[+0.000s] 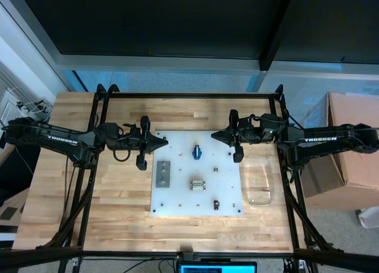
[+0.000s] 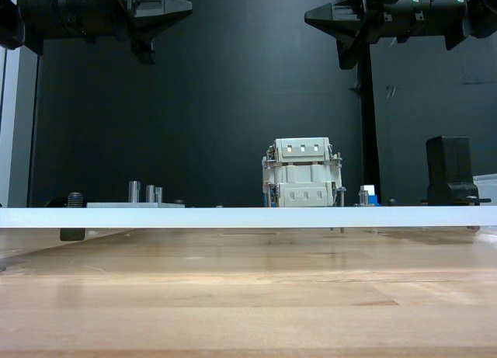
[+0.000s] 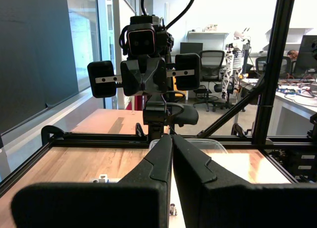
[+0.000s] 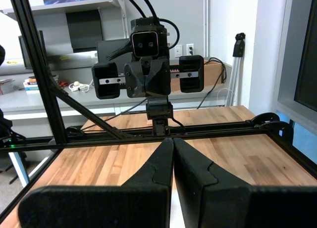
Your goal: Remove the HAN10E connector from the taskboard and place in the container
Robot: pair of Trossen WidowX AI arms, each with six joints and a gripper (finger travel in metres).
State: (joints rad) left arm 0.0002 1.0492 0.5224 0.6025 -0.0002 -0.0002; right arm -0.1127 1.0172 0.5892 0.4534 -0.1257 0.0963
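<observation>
Left gripper hovers over the left edge of the white taskboard, well above it, tip pointing inward. Jaws closed, fingers pressed together, nothing between them (left wrist view).

Grey block sits on the board's left part. Blue knob sits nearer the far edge.

HAN10E connector stands upright in its seat near the board's middle, clear of both grippers; the low view shows it level.

Right gripper hovers over the board's far right part, tip pointing inward. Jaws closed and empty.

Clear container lies on the table just beside the board's right edge.
</observation>
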